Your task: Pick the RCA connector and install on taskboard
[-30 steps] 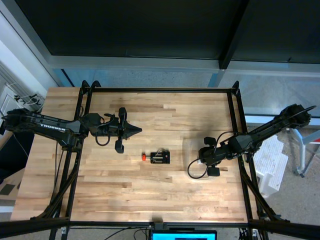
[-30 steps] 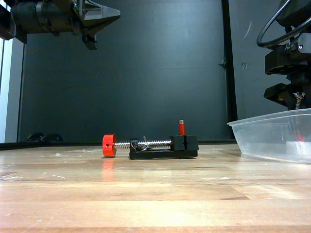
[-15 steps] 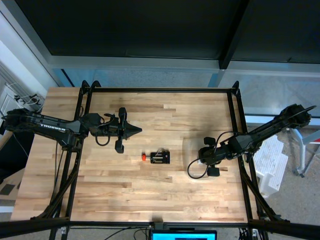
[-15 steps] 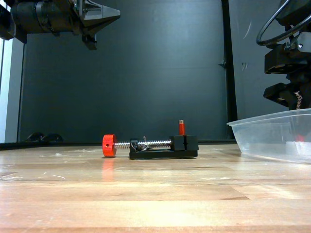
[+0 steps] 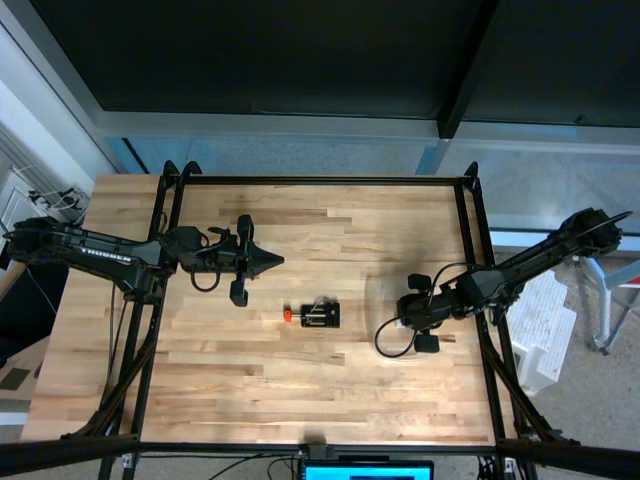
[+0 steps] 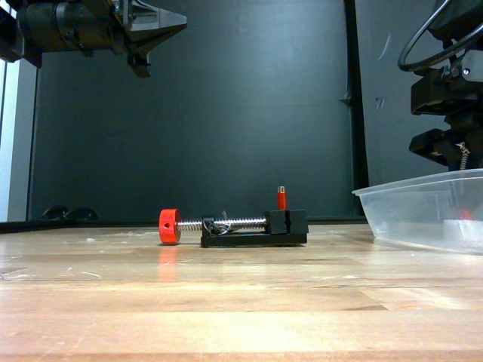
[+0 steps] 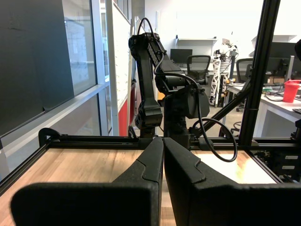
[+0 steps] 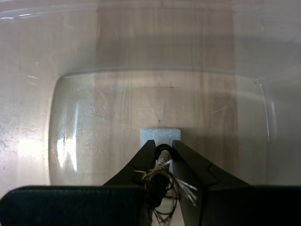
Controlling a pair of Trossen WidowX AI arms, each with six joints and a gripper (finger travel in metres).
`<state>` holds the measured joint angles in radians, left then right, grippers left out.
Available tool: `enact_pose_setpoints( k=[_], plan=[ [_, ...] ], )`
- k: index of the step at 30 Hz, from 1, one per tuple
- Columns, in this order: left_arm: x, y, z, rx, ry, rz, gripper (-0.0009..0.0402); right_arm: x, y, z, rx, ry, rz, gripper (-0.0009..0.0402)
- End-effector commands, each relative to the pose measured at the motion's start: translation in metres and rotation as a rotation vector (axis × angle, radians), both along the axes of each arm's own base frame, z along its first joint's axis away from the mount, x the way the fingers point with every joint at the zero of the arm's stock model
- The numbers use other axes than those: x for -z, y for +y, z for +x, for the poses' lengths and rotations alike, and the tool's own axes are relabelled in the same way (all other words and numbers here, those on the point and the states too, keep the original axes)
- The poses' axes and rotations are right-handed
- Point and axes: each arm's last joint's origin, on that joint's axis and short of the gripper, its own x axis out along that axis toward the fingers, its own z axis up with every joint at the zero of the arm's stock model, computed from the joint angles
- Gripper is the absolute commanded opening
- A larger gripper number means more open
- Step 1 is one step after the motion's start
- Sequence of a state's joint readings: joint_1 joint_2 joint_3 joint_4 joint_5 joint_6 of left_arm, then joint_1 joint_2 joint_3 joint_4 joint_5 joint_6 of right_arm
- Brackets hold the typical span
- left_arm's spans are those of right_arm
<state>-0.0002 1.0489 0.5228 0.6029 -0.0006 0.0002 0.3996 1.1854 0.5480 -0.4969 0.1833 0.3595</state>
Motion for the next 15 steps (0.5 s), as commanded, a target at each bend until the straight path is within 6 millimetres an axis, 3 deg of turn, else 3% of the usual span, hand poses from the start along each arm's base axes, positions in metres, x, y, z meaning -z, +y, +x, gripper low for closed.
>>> enact_pose_setpoints(
  k=[1,15],
  plan=[
    [0.0,0.0,0.0,0.0,0.0,0.0,0.0,0.0,0.0,0.0,-0.001,-0.001,0.002,0.0002],
    [0.0,0.0,0.0,0.0,0.0,0.0,0.0,-0.016,0.001,0.003,-0.001,-0.02,0.01,0.0002]
  ],
)
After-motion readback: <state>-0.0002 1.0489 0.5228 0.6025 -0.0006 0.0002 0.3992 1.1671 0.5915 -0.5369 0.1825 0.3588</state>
